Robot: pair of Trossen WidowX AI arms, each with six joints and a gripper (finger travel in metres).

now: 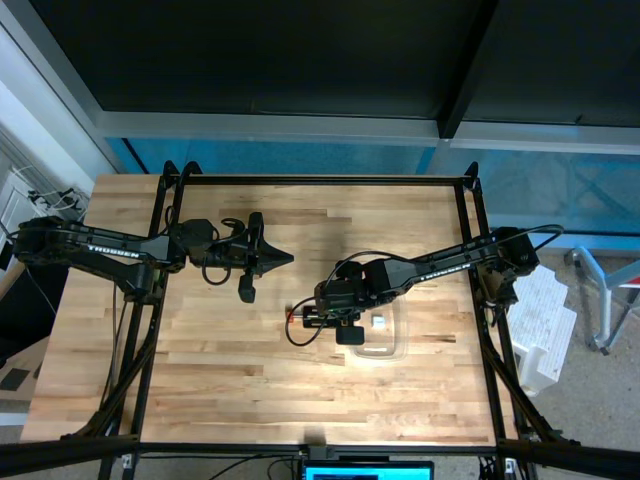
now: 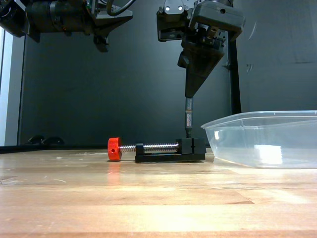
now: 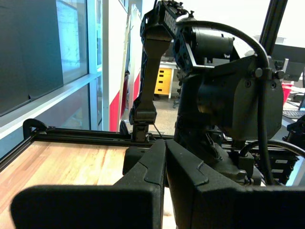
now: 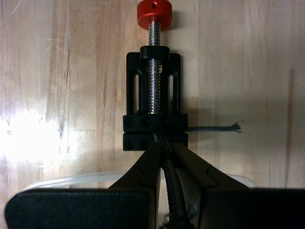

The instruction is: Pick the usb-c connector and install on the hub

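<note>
The right end effector [image 2: 188, 95] points straight down over a small black vise [image 2: 171, 149] on the desk [image 2: 148, 198], its fingers closed on the usb-c connector [image 2: 188, 118] and the black braided cable [image 4: 170, 186] trailing from it; the connector stands upright, its lower end meeting the top of the vise's clamping blocks, and whether it has entered a port at all cannot be told; the hub itself cannot be made out, though it is likely what the vise clamps, with a frayed grey cord [image 4: 214, 128] sticking out sideways at the jaw line; the vise's red knob [image 2: 114, 148] points away from a clear plastic tub [image 2: 262, 141] lying just beside the vise; the left end effector [image 3: 165, 157] hangs high above the desk and well apart from the work, its fingers pressed together on nothing; the step in hand appears to be the insertion, and doing it well calls for keeping the plug vertical and centred over the slot between the blocks, pressing straight down without twisting, and holding the grip firm enough that the plug does not slide up between the fingers; any tilt risks jamming the plug on the port's rim or nudging the unanchored vise across the wood.
</note>
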